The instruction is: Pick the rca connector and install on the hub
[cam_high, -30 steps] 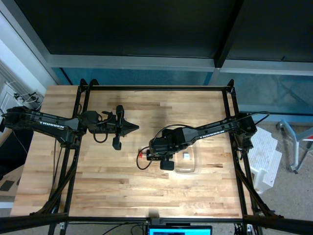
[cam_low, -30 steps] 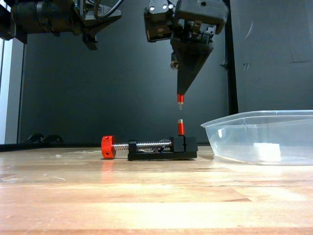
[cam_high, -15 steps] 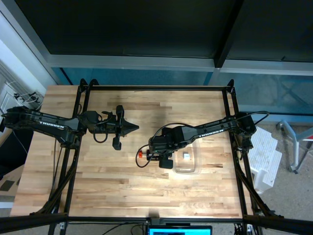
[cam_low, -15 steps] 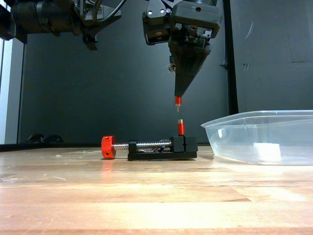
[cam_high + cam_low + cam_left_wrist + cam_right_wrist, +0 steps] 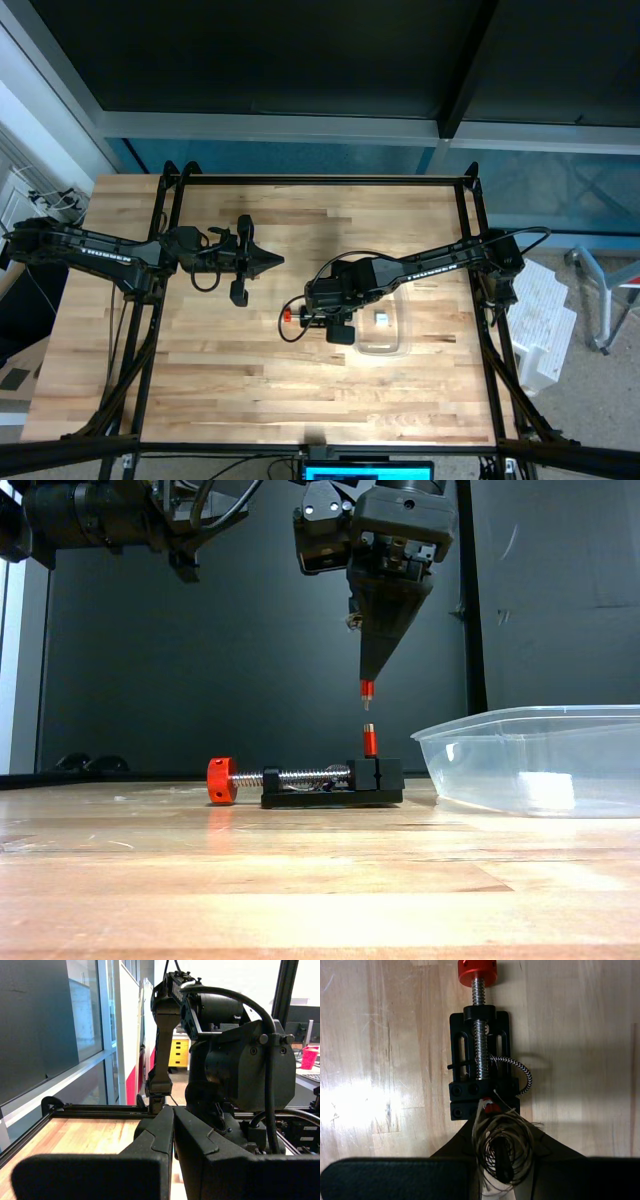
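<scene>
Right gripper: your right gripper [image 5: 367,674] hangs over the middle of the bench [image 5: 300,880], pointing straight down, its jaws pinched together on the rca connector.
Rca connector: you have the rca connector [image 5: 367,689] by its upper end, a small red plug poking out below the fingertips, upright and clear of everything under it.
Hub: the hub [image 5: 332,780] lies flat on the bench, a black block with a threaded screw running out to a red knob [image 5: 221,780] on its left end.
Red stub: the red stub [image 5: 368,741] stands upright on the hub's right end, directly under the connector with an open gap between them in the low view.
Right wrist view: you see the connector's red tip [image 5: 490,1106] over the hub's near end, and a coil of thin wire [image 5: 501,1142] bunched between the gripper's fingers.
Tray: a clear plastic tray [image 5: 470,765] sits just beside the hub on its right, with a small white piece [image 5: 545,790] inside.
Left gripper: your left gripper [image 5: 173,1116] is held high above the bench's left half, well apart from the hub, fingers pressed together and holding nothing.
</scene>
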